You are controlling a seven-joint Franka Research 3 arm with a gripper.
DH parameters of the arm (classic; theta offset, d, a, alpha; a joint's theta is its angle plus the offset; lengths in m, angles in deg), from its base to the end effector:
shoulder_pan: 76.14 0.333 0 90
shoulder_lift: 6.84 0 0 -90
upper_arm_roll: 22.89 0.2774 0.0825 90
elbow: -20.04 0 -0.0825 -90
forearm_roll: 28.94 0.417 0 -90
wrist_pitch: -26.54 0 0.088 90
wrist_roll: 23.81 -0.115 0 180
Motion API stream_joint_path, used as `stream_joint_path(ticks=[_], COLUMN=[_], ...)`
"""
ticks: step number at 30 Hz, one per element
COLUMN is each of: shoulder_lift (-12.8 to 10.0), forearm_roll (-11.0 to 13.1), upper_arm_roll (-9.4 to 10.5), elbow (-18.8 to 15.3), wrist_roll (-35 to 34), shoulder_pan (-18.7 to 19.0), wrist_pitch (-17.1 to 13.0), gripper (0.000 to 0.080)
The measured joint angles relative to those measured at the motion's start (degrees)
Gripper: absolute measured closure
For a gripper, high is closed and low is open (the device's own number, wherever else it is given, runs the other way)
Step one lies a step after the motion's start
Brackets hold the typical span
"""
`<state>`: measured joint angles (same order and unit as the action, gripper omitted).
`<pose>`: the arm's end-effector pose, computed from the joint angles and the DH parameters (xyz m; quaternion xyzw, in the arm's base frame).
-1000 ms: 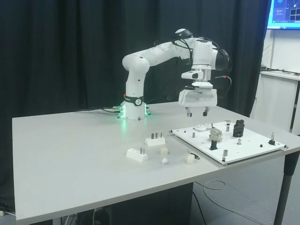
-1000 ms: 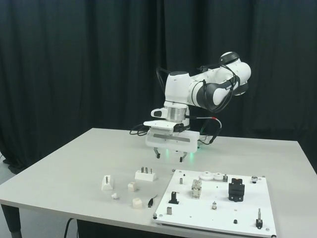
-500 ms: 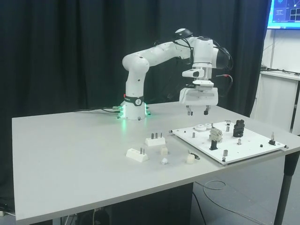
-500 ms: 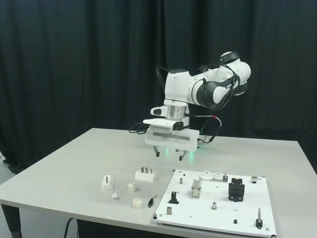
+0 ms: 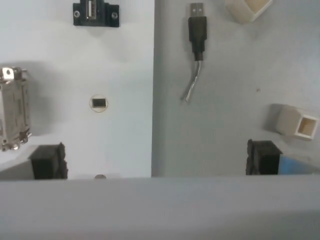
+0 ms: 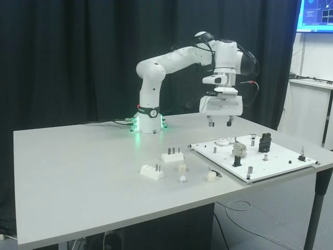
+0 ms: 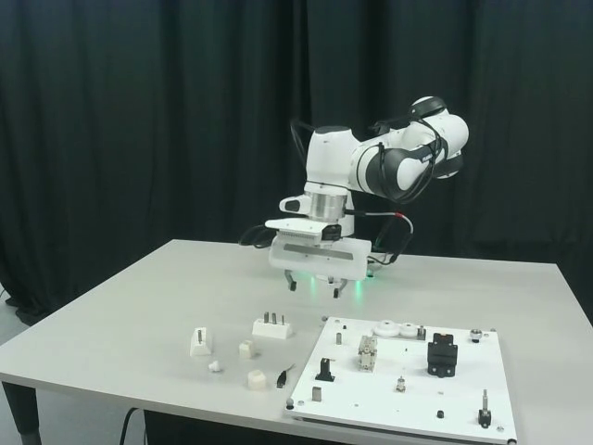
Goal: Insert round peg 3.
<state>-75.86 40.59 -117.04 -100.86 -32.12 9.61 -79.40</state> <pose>0.5741 0.0170 0.3133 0.9281 -0.3645 0.0733 0.0199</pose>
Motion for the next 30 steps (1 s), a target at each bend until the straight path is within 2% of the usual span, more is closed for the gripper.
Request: stream_joint_path(ticks=[30], shoulder_lift=[0.0], forearm_roll=[-0.9], upper_arm_roll=[-0.40], elbow=[3.3], wrist_roll=[-0.3], shoulder_pan=[-2.8], wrist_pitch=[1.8], gripper=[0.0003])
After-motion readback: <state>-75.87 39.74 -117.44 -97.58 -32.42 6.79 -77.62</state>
